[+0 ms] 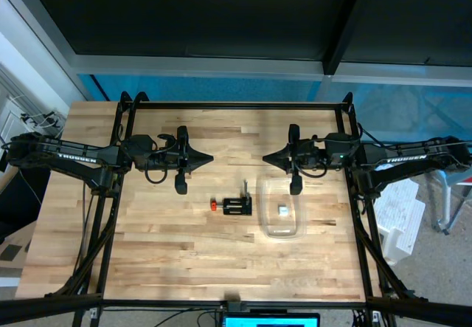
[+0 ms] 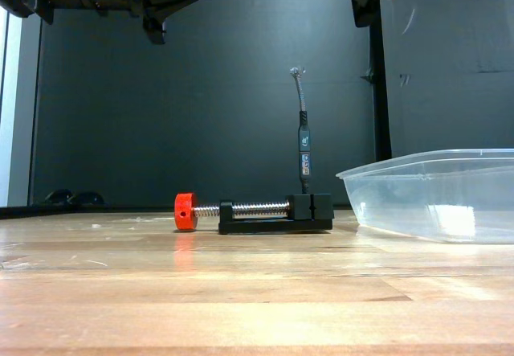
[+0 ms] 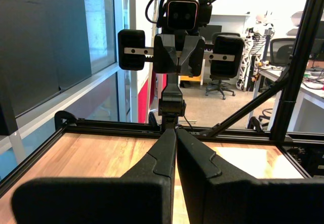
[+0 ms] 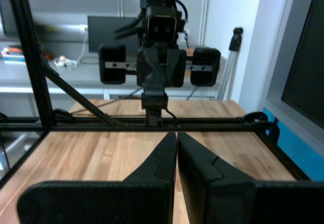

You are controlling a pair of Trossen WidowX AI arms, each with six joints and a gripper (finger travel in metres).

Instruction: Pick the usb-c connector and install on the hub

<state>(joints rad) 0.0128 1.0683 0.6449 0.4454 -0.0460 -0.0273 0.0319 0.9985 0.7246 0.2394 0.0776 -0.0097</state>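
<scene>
Look to the low view for the connector (image 2: pixel 304 151): seated upright on the short tab held in the vise (image 2: pixel 273 213), in line with the red knob (image 2: pixel 185 211), gripped by nothing, and not to be seen on the white block (image 1: pixel 283 210) in the clear tray (image 2: pixel 434 195). Long axis vertical, mating end pointing down into the vise, with the braided cable (image 2: pixel 299 91) running straight up off the top and leaning a little toward its pale end. Probably light and rigid in the black body, springy in the cable, so easy to tip with a sideways nudge and likely fragile at the plug under any bending. For a regrip, best to pinch across the flat sides of the body, low down, never the cable. Judged installed or close to it, though cannot tell seating depth from here. Note the left gripper (image 1: pixel 212 159) parked high over the table's left half, fingers pressed together on nothing, and the right gripper (image 1: pixel 264 158) facing it, equally high, well above tray and vise, fingers also pressed together and empty
</scene>
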